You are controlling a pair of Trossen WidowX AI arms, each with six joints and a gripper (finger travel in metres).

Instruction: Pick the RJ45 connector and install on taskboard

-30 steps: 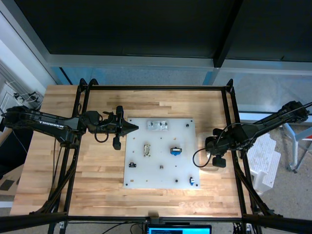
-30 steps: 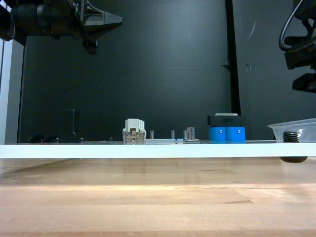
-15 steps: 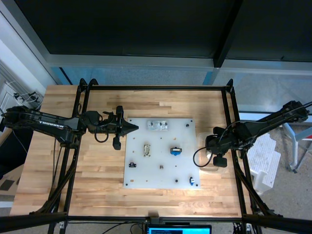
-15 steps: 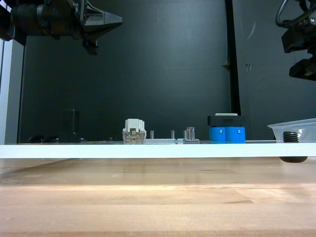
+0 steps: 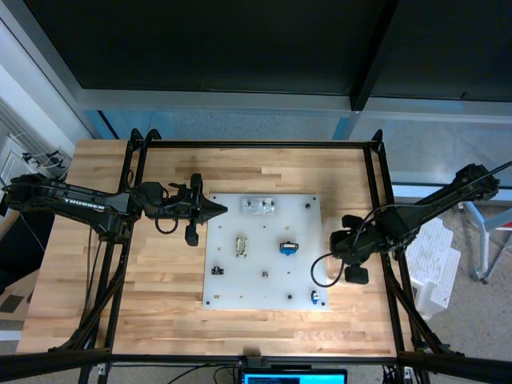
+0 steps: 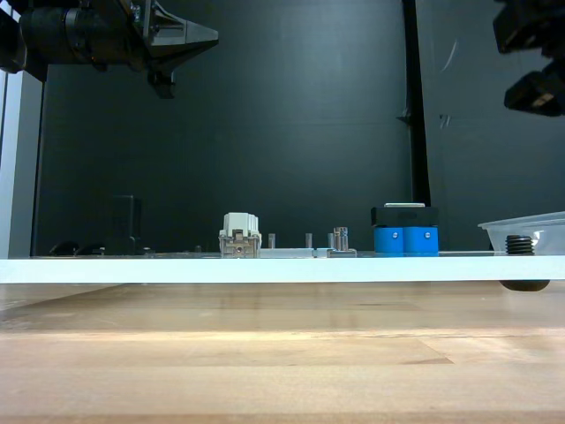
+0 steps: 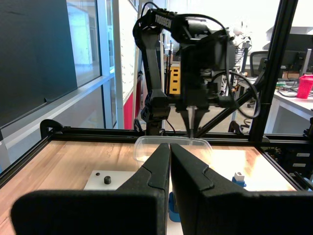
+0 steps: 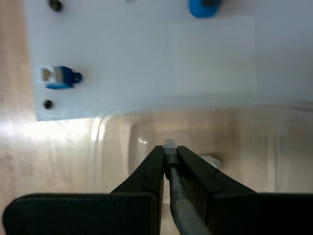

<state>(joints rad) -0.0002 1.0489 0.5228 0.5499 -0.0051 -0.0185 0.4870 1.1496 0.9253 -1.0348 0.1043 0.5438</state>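
Right gripper (image 8: pixel 168 152) is clamped on the RJ45 connector (image 8: pixel 169 145). The plug tip pokes out just past the fingertips and the cable (image 8: pixel 177 205) trails back between the fingers. It hangs above the clear tray (image 8: pixel 110 128), which sits on the bench (image 5: pixel 160 304) just beside the right edge of the taskboard (image 8: pixel 146 54). The plug is clear of the tray floor, not touching it.

Left gripper (image 5: pixel 218 210) is pinched together on nothing, held high over the board's far left corner. It looks parked.

Step in hand, as I read it: carry the plug from over the tray to its socket. The likely target is the blue socket block (image 8: pixel 58 77) with a white face at the board's near right corner, near the tray.

Doing it well:
- Stay high enough to clear the tray wall before going sideways, since the rim is close under the plug.
- The grip is narrow and right at the plug body, so the plug could pivot. Move smoothly and keep the cable from snagging on the tray.
- Which way the socket opening faces can't be told from here. Square the plug to it and set the latch side to match before pushing.
- Line up directly in front of the opening, then push straight along the plug's own axis. A skewed entry will jam on the socket lip.
- Keep the clamp on until the plug is seated.
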